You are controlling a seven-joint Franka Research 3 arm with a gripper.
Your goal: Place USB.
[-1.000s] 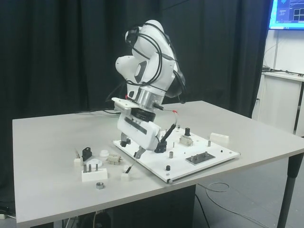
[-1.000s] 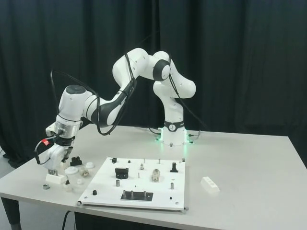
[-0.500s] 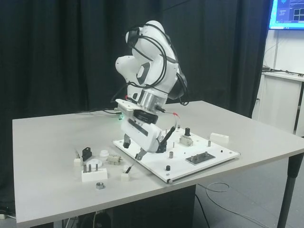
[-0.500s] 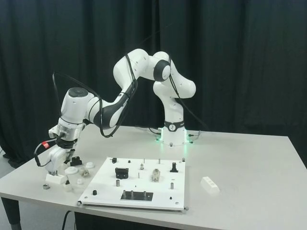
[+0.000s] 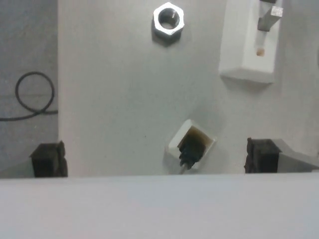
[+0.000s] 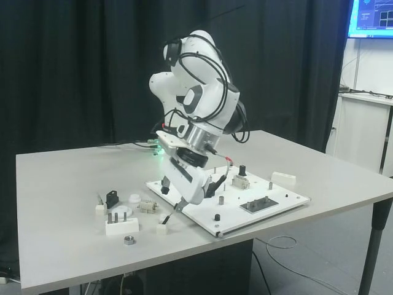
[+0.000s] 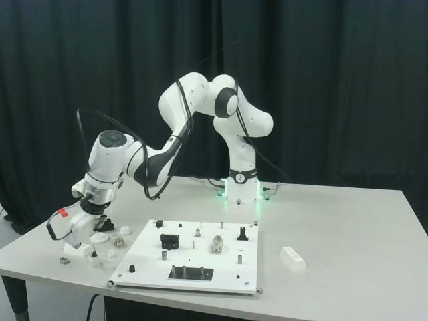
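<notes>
A small white holder with a black USB plug [image 5: 192,147] standing in it sits on the grey table, just off the white board's [image 6: 245,215] near-left edge. The room views show that holder [image 6: 162,227] low beside the board. My gripper [image 5: 157,159] hangs tilted a little above it and is open. Its black fingertips [image 5: 49,159] stand wide apart on either side of the plug, touching nothing. From the second room view the gripper [image 7: 81,234] is at the table's left end.
A metal nut [image 5: 168,19] and a white block with two pegs [image 5: 249,47] lie close to the holder. A black part on a white base [image 6: 110,200], a white disc [image 6: 132,198] and a connector [image 6: 146,206] sit nearby. A small white box [image 7: 293,257] lies beyond the board.
The wrist has tilted further and the gripper has sunk slightly towards the USB holder. The fingers stay apart and no part on the table has moved.
</notes>
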